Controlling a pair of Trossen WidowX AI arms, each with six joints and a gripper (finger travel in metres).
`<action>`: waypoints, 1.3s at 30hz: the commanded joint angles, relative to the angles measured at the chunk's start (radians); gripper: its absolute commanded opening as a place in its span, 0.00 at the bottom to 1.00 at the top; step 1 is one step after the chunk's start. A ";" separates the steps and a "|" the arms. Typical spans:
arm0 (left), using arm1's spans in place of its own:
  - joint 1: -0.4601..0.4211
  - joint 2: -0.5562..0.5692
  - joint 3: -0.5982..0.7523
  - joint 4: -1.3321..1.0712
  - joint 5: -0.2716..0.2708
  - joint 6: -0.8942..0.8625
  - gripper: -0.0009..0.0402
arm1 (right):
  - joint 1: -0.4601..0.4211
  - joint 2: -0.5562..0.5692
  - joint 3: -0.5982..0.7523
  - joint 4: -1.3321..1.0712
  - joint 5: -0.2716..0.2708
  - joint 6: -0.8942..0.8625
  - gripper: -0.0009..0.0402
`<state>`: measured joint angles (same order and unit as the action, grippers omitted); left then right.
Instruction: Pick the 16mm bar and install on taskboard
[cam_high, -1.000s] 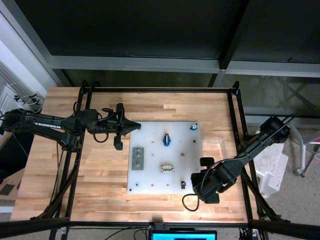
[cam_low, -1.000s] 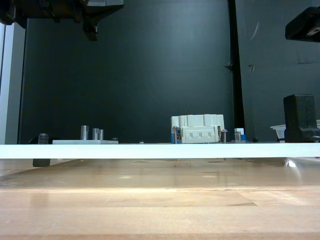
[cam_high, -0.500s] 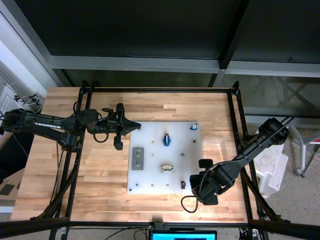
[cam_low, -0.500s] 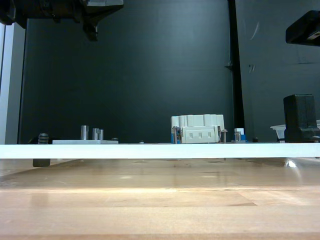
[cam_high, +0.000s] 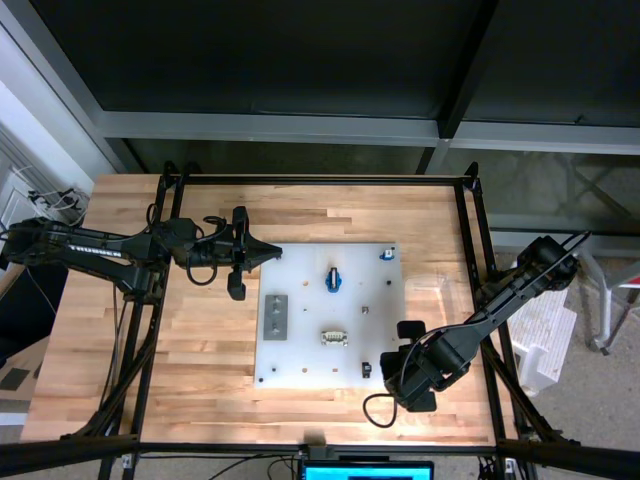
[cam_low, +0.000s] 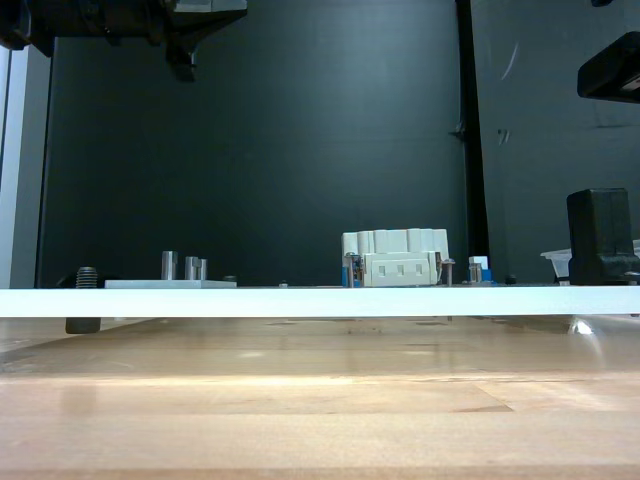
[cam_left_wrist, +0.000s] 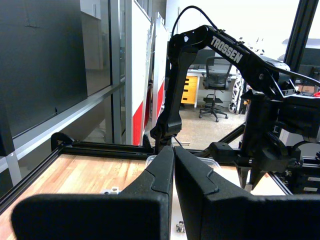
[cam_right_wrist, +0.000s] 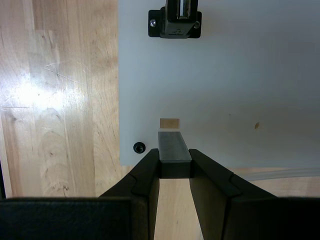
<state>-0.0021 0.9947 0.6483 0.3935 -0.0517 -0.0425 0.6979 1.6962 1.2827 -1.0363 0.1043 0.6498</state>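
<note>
The 16mm bar is a short dark grey block, held clear of the board. My right gripper is shut on it, above the near right corner of the white taskboard. A small rectangular slot in the board lies just beyond the bar's end. In the high view the right gripper hangs at that corner and hides the bar. My left gripper hovers over the board's far left corner. Its fingers are pressed together with nothing between them.
On the board are a grey plate with pegs, a blue part, a white connector and a black socket. A screw head sits at the board corner. A black frame rims the wooden table.
In the high view the right gripper, with the bar, has shifted slightly left and toward the near edge. The left arm has not moved.
</note>
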 joint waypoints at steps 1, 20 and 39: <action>0.000 0.000 0.000 0.000 0.000 0.000 0.02 | 0.002 0.000 -0.005 0.002 0.000 0.001 0.06; 0.000 0.000 0.000 0.000 0.000 0.000 0.02 | 0.008 0.000 -0.054 0.060 0.000 0.001 0.06; 0.000 0.000 0.000 0.000 0.000 0.000 0.02 | 0.008 0.000 -0.072 0.063 0.001 -0.002 0.06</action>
<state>-0.0021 0.9943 0.6483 0.3935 -0.0517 -0.0425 0.7059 1.6962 1.2118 -0.9733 0.1051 0.6487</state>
